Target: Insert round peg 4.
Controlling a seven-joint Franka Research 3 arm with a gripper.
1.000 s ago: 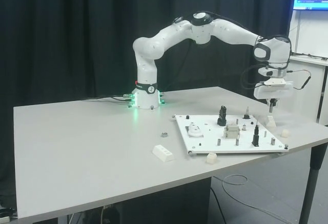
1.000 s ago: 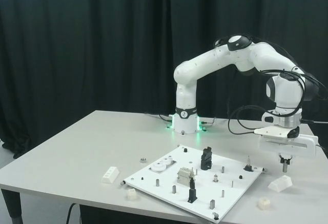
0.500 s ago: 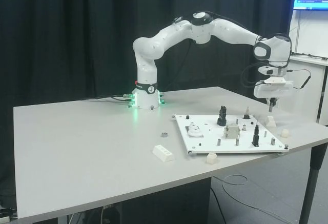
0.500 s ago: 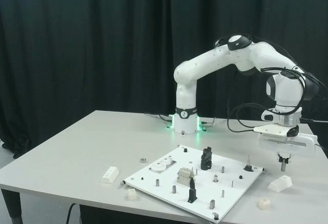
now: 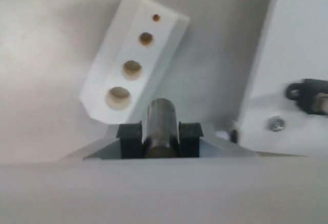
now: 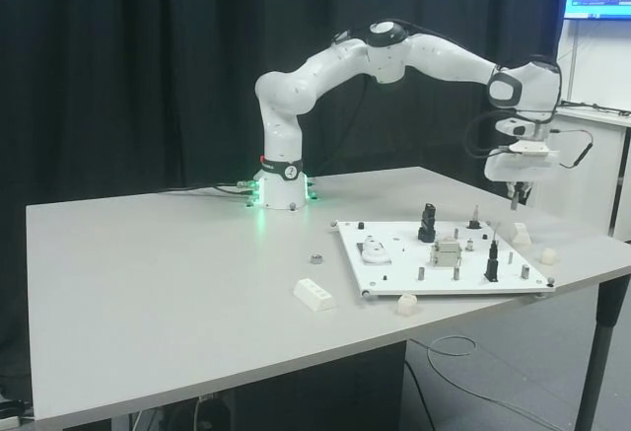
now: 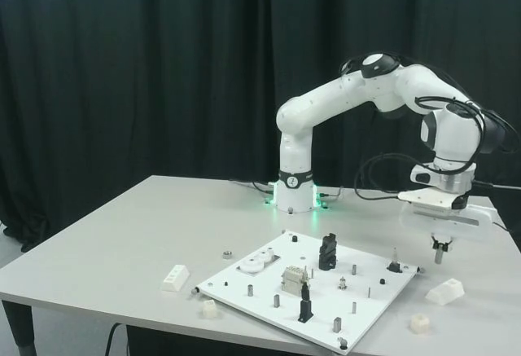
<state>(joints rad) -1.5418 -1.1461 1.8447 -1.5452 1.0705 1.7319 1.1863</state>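
Observation:
My gripper [image 5: 161, 138] is shut on a grey round peg [image 5: 161, 121], which stands upright between the two black fingers [image 5: 130, 139]. Straight below it lies a white holder block [image 5: 133, 55] with a row of four empty holes of growing width. In the room views the gripper [image 6: 515, 190] [image 7: 440, 249] hangs well above that block [image 6: 520, 236] [image 7: 446, 292], just past the far right corner of the white board [image 6: 394, 273] [image 7: 260, 307]. The peg is clear of the block.
The board carries several black and grey parts, such as a tall black piece [image 6: 428, 224] [image 7: 327, 252]. Around it on the table lie another white block [image 6: 315, 294], small white cubes [image 6: 406, 304] [image 6: 548, 255] and a nut [image 6: 316, 257].
The gripper has risen with the peg, away from the holder block, and shifted slightly towards the board. Nothing else has moved.

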